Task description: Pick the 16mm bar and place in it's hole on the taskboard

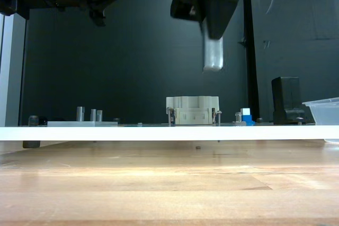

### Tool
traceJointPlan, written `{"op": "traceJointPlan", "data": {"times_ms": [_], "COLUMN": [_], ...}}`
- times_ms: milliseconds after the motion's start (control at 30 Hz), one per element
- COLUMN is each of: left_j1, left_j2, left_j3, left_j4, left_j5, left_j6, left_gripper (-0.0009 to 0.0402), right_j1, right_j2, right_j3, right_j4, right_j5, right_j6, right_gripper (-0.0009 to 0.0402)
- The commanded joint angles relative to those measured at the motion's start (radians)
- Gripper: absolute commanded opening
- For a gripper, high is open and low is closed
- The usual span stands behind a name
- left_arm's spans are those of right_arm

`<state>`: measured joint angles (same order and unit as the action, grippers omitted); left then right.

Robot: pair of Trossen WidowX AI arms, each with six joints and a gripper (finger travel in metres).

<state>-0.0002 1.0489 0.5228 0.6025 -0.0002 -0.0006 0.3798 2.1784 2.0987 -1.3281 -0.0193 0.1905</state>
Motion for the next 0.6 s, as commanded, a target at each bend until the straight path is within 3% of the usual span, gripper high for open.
{"op": "traceJointPlan", "data": {"times_ms": [33, 600], "left_j1": [0.0, 0.0], "left_j2": [0.0, 0.0], "left_j3": [0.0, 0.0], "left_j4": [0.0, 0.0], "left_j5": [0.0, 0.0], "left_j6": [0.0, 0.0], "left_gripper": [0.0, 0.0], "right_j1": [0.007, 0.082], "right_j2": [-0.055, -0.353], "right_j3": [-0.054, -0.458], "right_j4": [-0.005, 0.066], "right_j5": [0.001, -0.008], "right_j6": [-0.105, -0.739], "right_gripper": [0.0, 0.0]}}
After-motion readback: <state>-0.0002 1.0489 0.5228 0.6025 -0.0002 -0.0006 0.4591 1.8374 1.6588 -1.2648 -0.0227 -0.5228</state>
